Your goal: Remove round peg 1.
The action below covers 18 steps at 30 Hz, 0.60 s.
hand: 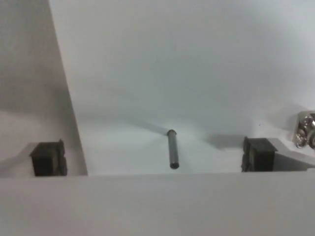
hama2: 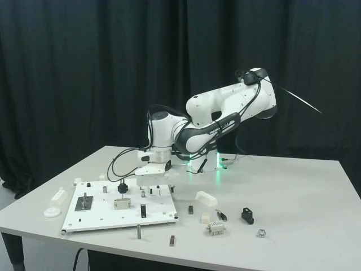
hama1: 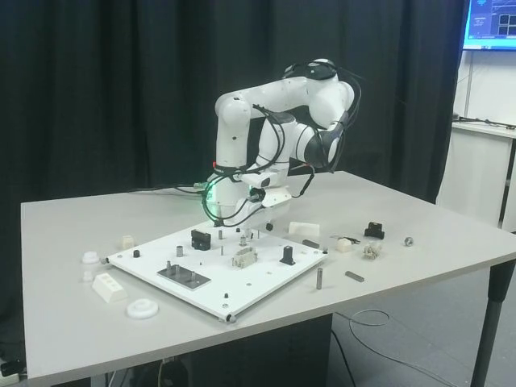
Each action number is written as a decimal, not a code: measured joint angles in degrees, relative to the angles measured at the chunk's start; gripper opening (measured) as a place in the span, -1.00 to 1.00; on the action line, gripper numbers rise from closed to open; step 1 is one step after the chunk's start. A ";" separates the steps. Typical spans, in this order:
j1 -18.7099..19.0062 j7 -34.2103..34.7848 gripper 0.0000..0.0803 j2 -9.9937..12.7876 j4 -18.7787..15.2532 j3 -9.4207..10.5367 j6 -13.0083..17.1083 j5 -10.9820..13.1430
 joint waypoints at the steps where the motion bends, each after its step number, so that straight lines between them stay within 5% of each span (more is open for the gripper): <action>1: -0.01 -0.01 0.99 0.03 0.00 0.01 0.01 0.03; 2: -0.02 -0.01 0.99 0.05 0.00 0.02 0.02 0.06; 3: -0.04 -0.01 0.68 0.06 0.00 0.03 0.04 0.09; 8: -0.18 -0.01 0.68 0.09 0.00 0.06 0.07 0.22; 9: -0.22 -0.01 0.27 0.10 0.00 0.06 0.07 0.27; 13: -0.36 -0.01 0.27 0.11 0.00 0.09 0.07 0.43; 14: -0.38 -0.01 -0.15 0.11 0.00 0.10 0.07 0.48; 18: -0.46 -0.01 -0.15 0.11 0.00 0.16 0.07 0.71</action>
